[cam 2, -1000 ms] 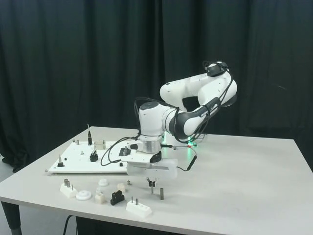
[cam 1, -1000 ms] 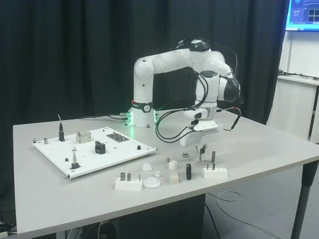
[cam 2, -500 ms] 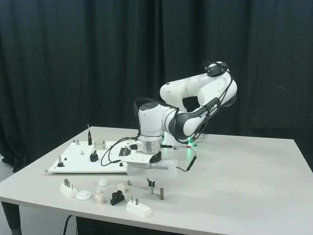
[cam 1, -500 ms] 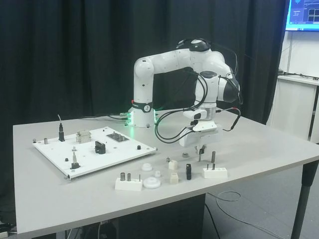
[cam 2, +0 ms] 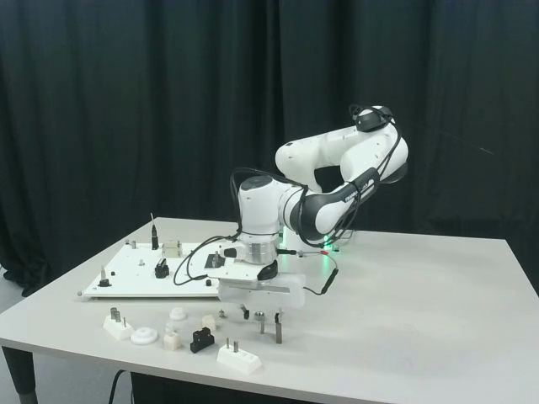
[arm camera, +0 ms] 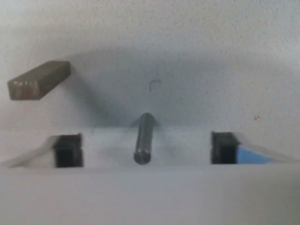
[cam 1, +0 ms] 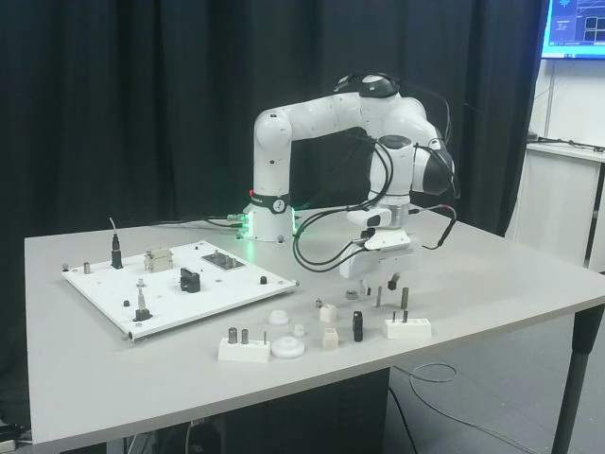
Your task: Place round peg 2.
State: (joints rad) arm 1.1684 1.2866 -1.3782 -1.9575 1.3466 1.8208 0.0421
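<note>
A thin metal peg [arm camera: 143, 138] is seen standing upright on the grey table [cam 1: 492, 274], near its front edge, directly beneath the gripper [arm camera: 146, 149]. The two black fingers [arm camera: 68, 150] are spread wide on either side of the peg and touch nothing. A small dark block [arm camera: 39, 80] is seen just beside the peg. A white board [cam 1: 175, 281] lies toward the table's left edge.
</note>
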